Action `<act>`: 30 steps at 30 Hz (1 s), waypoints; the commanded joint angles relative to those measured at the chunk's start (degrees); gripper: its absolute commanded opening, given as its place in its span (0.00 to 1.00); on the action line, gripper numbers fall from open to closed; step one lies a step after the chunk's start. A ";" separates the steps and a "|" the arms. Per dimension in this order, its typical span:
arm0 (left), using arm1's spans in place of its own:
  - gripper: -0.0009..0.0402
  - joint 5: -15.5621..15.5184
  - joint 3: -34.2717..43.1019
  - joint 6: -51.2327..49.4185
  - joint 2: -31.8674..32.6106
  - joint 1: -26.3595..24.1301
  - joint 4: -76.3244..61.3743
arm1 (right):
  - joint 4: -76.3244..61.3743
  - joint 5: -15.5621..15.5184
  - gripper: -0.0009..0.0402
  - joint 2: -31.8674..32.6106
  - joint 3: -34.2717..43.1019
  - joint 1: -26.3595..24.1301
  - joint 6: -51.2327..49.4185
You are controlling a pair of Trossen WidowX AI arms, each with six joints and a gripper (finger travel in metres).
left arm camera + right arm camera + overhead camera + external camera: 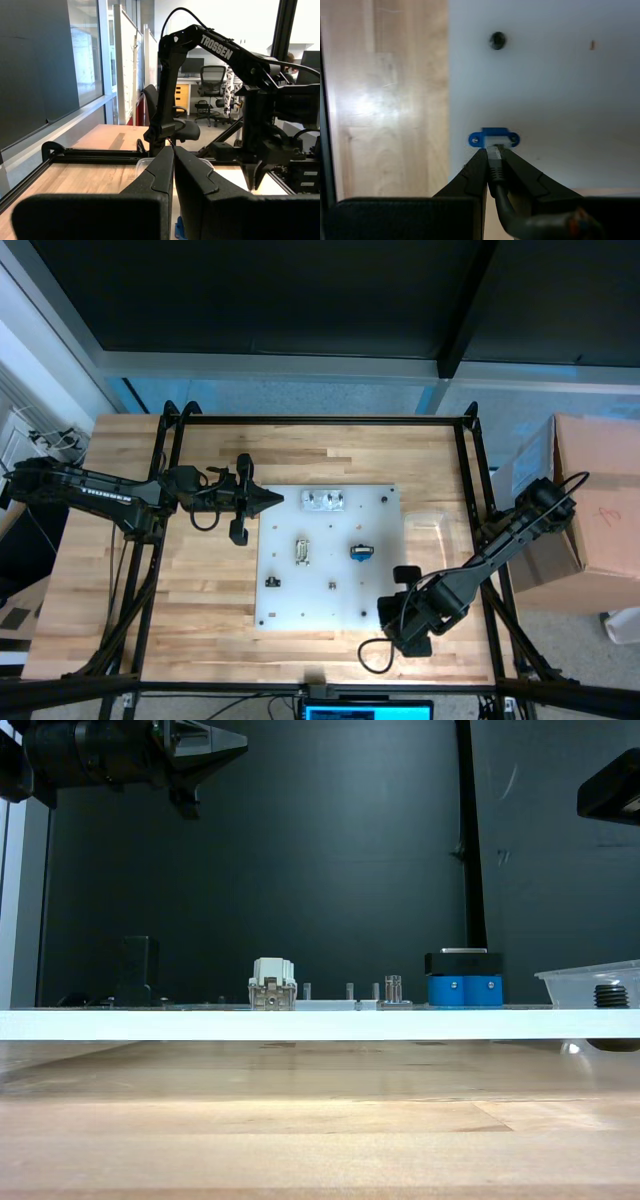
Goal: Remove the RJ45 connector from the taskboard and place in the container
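Two-arm station with white taskboard (330, 610) on a wooden table (200, 590).

Right gripper (494, 150): it is over the board's near right corner. Its fingers are clamped on the RJ45 connector (495, 174), gripping the dark boot just behind the pale plug. The connector's cable (507, 215) trails back under the gripper. In the right wrist view the plug's tip meets a blue seat (482, 139) bolted to the board. The views do not show whether the plug is still in that seat or held clear above it. In the low view only a black part of the right arm shows, high above the board.

Left gripper (272, 500): it is raised over the board's left edge, towards the far side, and points inward. Its jaws are together with nothing between them.

Container (437, 525): a clear plastic tub stands on the table just beside the board's right edge, apart from the connector.

Also on the board are a grey multi-pin connector (300, 552), a pair of silver fittings (325, 500) and a blue-mounted part (361, 552). A cardboard box (590, 510) stands beyond the table's right edge.
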 commanded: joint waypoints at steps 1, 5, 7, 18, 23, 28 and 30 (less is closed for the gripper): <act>0.02 0.00 0.00 0.00 0.02 0.02 0.00 | -1.62 1.07 0.02 -0.66 1.22 -0.31 0.00; 0.02 0.00 0.00 0.00 0.00 0.02 0.00 | -4.35 1.11 0.02 -1.97 3.17 -0.87 0.00; 0.02 0.00 0.00 0.00 0.02 0.00 0.00 | -4.90 1.11 0.02 -3.13 3.63 -1.27 -0.04; 0.02 0.00 0.00 0.00 0.00 0.02 0.04 | -7.78 1.29 0.02 -7.96 3.28 -3.19 -0.04; 0.02 0.00 0.00 0.00 0.02 0.02 0.02 | -7.72 1.31 0.02 -12.20 -0.79 -4.37 -0.31; 0.02 0.00 0.00 0.00 0.02 0.00 0.00 | -7.32 2.29 0.02 -18.01 -7.50 -6.03 -1.53; 0.02 0.00 0.00 0.00 0.02 0.00 0.02 | -6.99 2.58 0.02 -20.59 -10.23 -6.64 -1.53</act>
